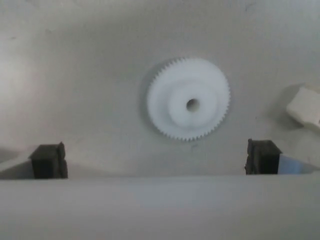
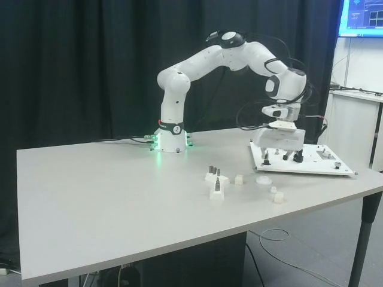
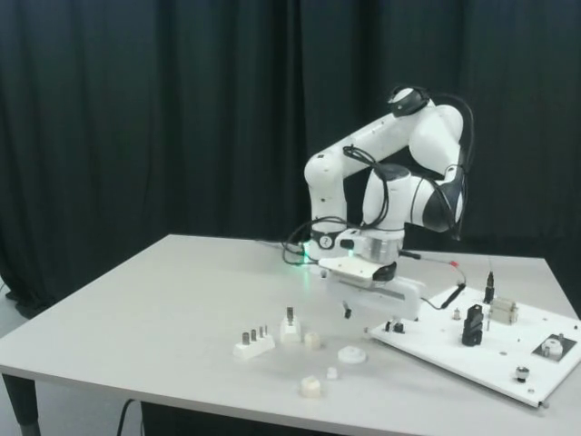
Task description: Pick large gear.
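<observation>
The large gear (image 1: pixel 189 99) is a flat white toothed disc with a raised hub and a centre hole. It lies flat on the grey table (image 2: pixel 108 197), by the near edge of the white board (image 2: pixel 311 162). In the room views the large gear (image 2: pixel 263 179) (image 3: pixel 351 354) sits lower than my gripper (image 2: pixel 281 158) (image 3: pixel 372 318), which hangs above the table. In the wrist view my gripper (image 1: pixel 155 159) is open, its two black fingertips (image 1: pixel 48 161) spread wide with nothing between them. The gear is off the line between them, not touched.
A white block (image 1: pixel 305 106) lies close to the gear. A white holder with upright pins (image 2: pixel 216 179) (image 3: pixel 252 343), a small white block (image 2: pixel 239 179) and another small white part (image 2: pixel 275 194) sit nearby. The white board (image 3: pixel 481 350) carries black fixtures.
</observation>
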Available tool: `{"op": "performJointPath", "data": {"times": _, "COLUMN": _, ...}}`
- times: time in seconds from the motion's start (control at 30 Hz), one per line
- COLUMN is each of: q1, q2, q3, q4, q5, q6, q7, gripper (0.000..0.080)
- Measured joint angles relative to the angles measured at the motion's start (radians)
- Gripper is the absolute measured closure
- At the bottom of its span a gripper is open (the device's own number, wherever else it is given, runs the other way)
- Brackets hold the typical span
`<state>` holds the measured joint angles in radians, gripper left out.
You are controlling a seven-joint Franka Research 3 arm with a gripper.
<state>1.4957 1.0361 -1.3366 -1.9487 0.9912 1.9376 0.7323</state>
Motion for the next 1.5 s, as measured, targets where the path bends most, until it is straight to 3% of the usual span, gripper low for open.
{"op": "performJointPath", "data": {"times": 0.43, "q1": 0.017, "q2": 0.019, "q3": 0.000, "q4": -0.089, "q5": 0.137, "q6": 0.081, "q7": -0.121, "gripper": 0.0003}}
{"op": "performJointPath", "data": {"times": 0.97, "q1": 0.017, "q2": 0.101, "q3": 0.010, "q4": -0.141, "q5": 0.319, "q6": 0.095, "q7": -0.223, "gripper": 0.0003}}
{"op": "performJointPath", "data": {"times": 1.17, "q1": 0.017, "q2": 0.119, "q3": 0.018, "q4": -0.142, "q5": 0.342, "q6": 0.095, "q7": -0.238, "gripper": 0.0003}}
{"op": "performJointPath", "data": {"times": 1.5, "q1": 0.017, "q2": 0.123, "q3": 0.041, "q4": -0.142, "q5": 0.347, "q6": 0.095, "q7": -0.240, "gripper": 0.0003}}
